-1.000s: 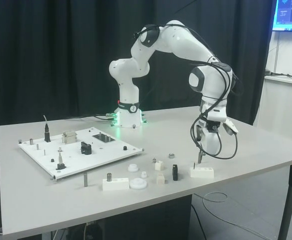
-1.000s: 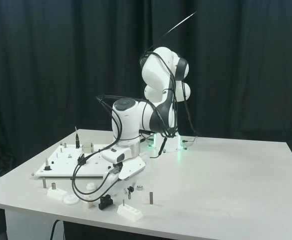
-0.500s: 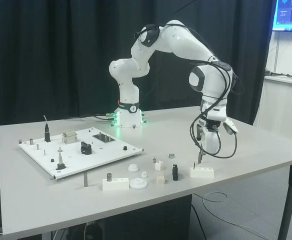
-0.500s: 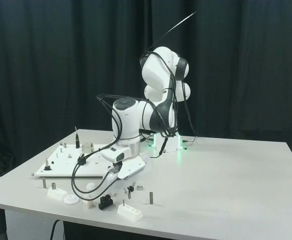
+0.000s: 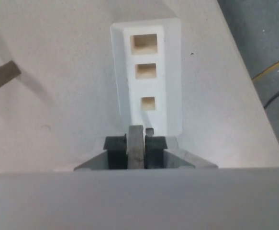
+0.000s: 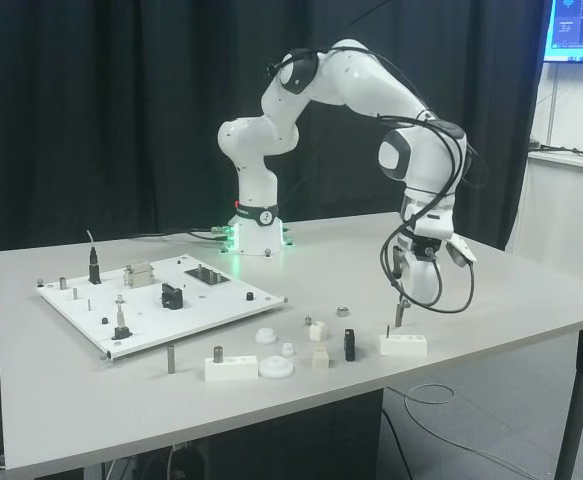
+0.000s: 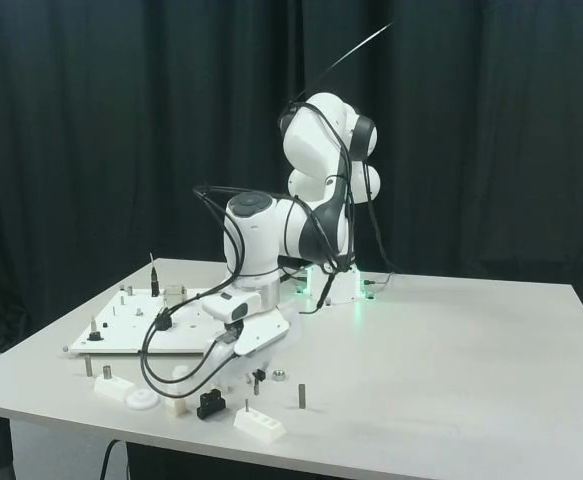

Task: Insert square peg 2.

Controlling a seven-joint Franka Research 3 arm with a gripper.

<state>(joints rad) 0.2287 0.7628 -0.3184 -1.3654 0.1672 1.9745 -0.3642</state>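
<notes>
- Against the picture of a second ago, the white seven-joint arm [image 6: 371, 90] has lifted a little: in the first room view its wrist stands slightly higher above the grey table [image 6: 531, 290], and the things on the table lie as they did.
- Far left in the first room view, a flat white square assembly board [image 6: 156, 300] lies on the table and carries small upright posts, a black block and a grey connector.
- Just beside the board's near edge stands a short grey metal cylinder [image 6: 171, 358], on its own.
- Next comes a long white plastic block [image 6: 231, 368] with a dark peg stub standing in its top, and touching it a white toothed gear [image 6: 276, 368].
- Further along lie a small white ring [image 6: 265, 336], small white cubes [image 6: 319, 357] and a black upright clip [image 6: 349, 345].
- The white rectangular socket block with square holes [image 5: 149, 72] lies near the table's front edge; in the wrist view three of its square holes show empty, and a thin pin [image 6: 387, 329] stands at its end.
- The gripper [image 5: 136, 146] is clamped on the grey metal square peg [image 5: 136, 151], its black pads pressed to the peg's two sides.
- The peg hangs upright just above the near end of the socket block, apart from it, not in any hole.
</notes>
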